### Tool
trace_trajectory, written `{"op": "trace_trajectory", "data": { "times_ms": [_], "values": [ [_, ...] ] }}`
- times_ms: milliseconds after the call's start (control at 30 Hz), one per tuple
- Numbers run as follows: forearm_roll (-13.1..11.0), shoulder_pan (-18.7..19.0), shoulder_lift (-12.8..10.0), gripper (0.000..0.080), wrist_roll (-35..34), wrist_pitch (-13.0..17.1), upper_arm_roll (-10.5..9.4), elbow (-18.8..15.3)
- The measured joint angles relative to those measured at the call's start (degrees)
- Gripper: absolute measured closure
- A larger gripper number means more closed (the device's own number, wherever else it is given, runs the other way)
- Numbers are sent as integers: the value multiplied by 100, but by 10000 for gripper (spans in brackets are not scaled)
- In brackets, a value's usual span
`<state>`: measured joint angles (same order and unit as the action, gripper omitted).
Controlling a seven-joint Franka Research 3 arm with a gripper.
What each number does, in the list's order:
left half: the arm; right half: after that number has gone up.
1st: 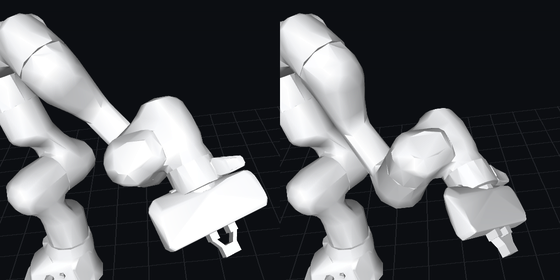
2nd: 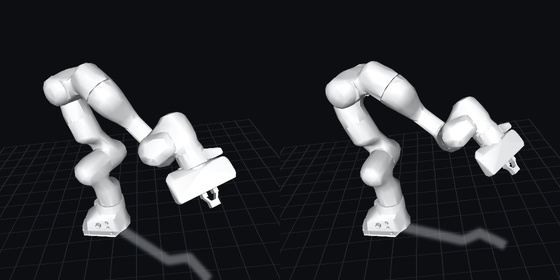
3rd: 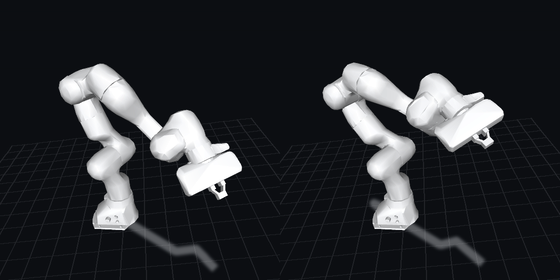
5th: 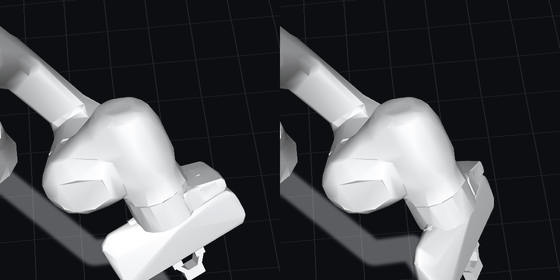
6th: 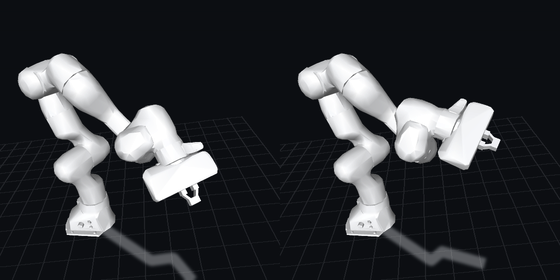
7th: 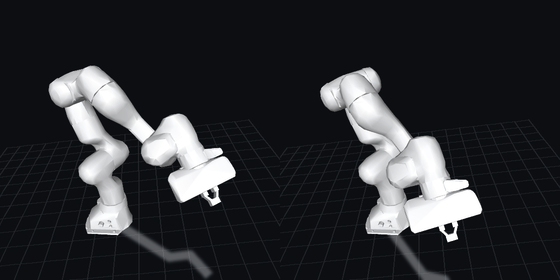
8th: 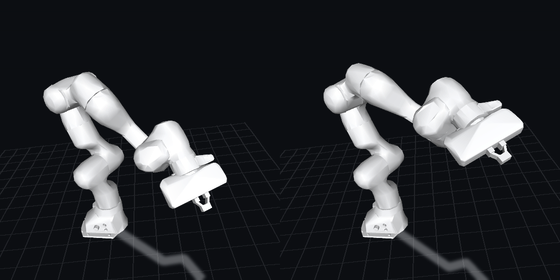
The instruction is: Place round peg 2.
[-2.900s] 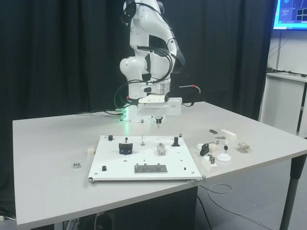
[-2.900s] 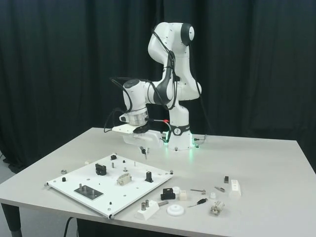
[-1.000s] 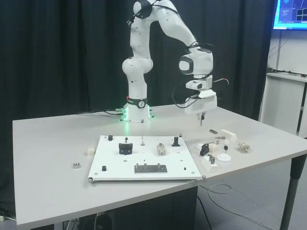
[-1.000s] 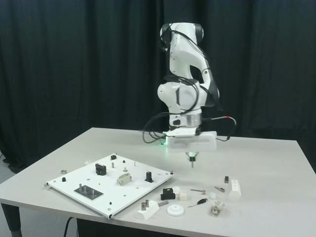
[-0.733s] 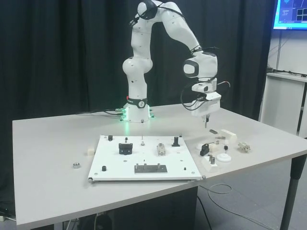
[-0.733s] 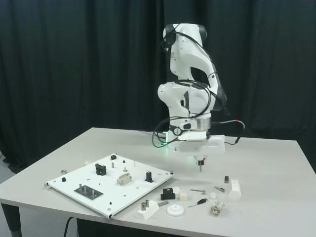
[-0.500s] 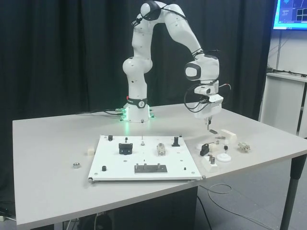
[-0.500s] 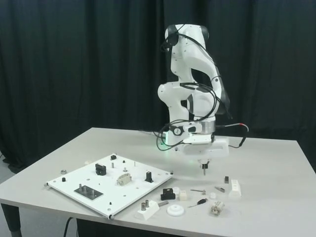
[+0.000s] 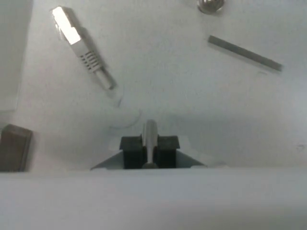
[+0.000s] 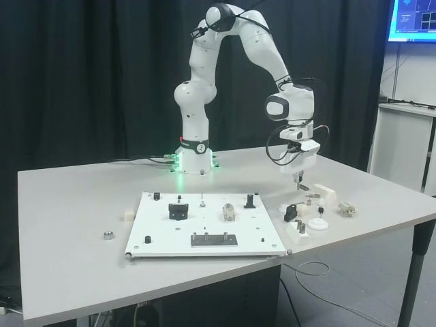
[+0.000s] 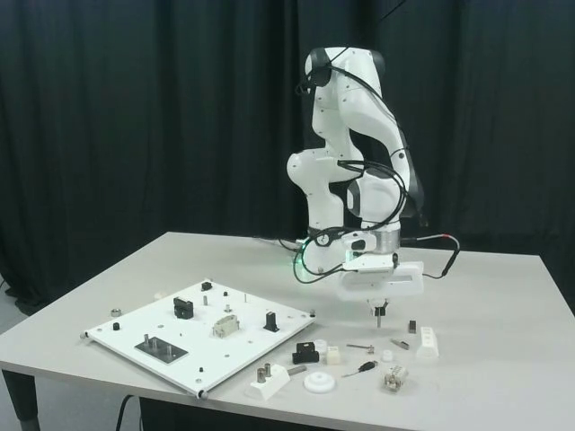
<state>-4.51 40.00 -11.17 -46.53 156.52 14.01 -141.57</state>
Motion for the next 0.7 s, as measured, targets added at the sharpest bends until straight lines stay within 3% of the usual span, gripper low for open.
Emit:
{"op": "trace_trajectory", "data": {
  "times_ms": [700],
  "values": [
    [0,-4,-250,741,-4,80,-76,89]
  ]
}}
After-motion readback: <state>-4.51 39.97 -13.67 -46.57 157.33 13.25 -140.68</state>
